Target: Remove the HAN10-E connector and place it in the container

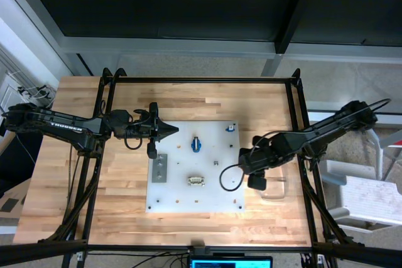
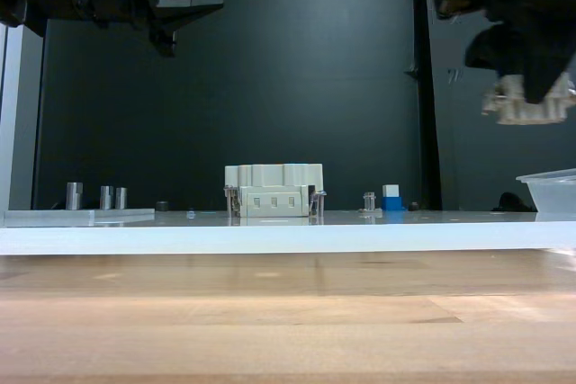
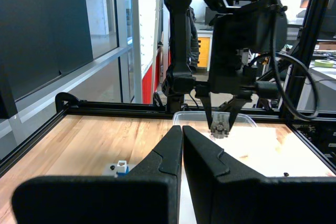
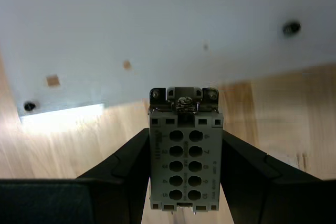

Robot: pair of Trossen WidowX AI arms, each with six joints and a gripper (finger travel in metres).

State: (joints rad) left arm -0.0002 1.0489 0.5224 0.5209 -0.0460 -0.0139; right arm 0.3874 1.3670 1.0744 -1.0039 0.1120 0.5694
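Observation:
My right gripper (image 4: 185, 145) is shut on the HAN10-E connector (image 4: 185, 153), a beige-grey block with ten round holes and a metal clip at its end. It holds the connector (image 2: 526, 101) in the air, above the wood just past the right edge of the white board (image 1: 207, 200). The clear container (image 1: 279, 187) stands on the table right beside and below it, partly hidden by the right gripper (image 1: 254, 174). The connector (image 3: 220, 125) hangs in front of the container (image 3: 247, 119) in the left wrist view. My left gripper (image 1: 173, 131) hovers shut over the board's far left part, holding nothing.
A beige housing (image 1: 195, 181) remains mounted near the board's middle front. A blue upright part (image 1: 196, 144) stands behind it, and a grey block with round holes (image 1: 161, 168) lies at the board's left. A black frame (image 1: 201, 80) rings the table.

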